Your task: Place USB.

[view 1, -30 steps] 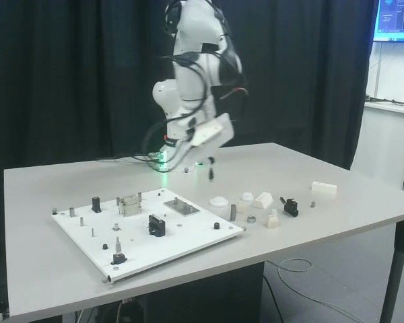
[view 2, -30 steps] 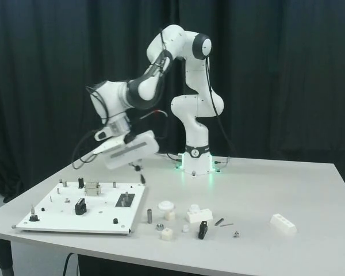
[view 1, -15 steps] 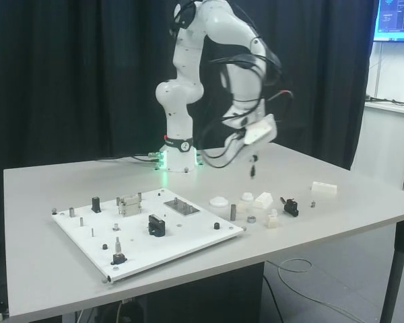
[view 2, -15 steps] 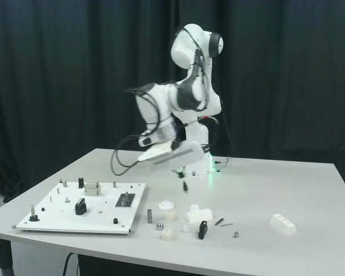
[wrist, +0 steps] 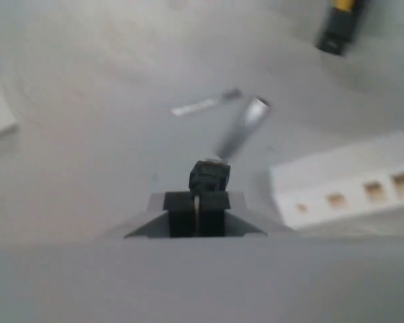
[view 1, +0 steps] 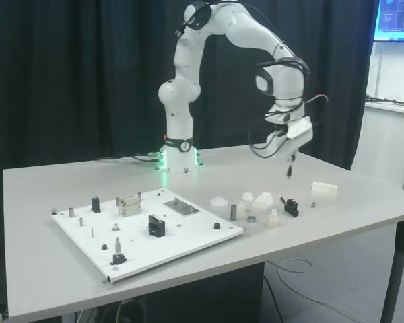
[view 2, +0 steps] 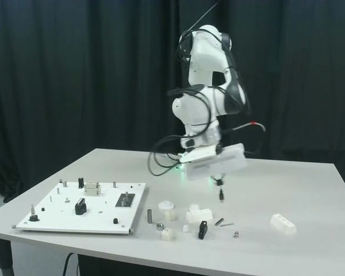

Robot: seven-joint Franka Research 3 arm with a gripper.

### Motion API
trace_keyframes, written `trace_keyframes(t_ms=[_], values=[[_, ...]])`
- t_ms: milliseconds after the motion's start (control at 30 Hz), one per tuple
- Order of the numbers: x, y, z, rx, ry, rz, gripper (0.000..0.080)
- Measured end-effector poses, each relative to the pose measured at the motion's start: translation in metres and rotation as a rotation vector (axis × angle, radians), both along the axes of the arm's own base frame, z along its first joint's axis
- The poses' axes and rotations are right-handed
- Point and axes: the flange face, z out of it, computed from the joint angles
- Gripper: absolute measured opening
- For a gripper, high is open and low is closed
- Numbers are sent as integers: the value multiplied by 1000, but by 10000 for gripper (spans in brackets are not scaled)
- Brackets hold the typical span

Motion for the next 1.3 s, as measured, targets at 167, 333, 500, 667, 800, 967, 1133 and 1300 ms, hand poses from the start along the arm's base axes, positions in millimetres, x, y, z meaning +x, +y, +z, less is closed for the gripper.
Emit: trace_keyframes(t_ms=[167, 333, 500, 667, 800, 967, 1133, 1300], values=[[-3, 39, -8, -12, -43, 0, 9], [-7, 67, -18, -22, -68, -13, 9], [-10, 88, -29, -32, -85, -12, 9], [-12, 101, -39, -42, -96, -6, 9], [-12, 109, -45, -50, -104, 1, 9], [-10, 115, -51, -59, -105, -15, 9], [-7, 118, -54, -64, -107, -20, 122], [-4, 121, -54, -65, -111, -20, 122]])
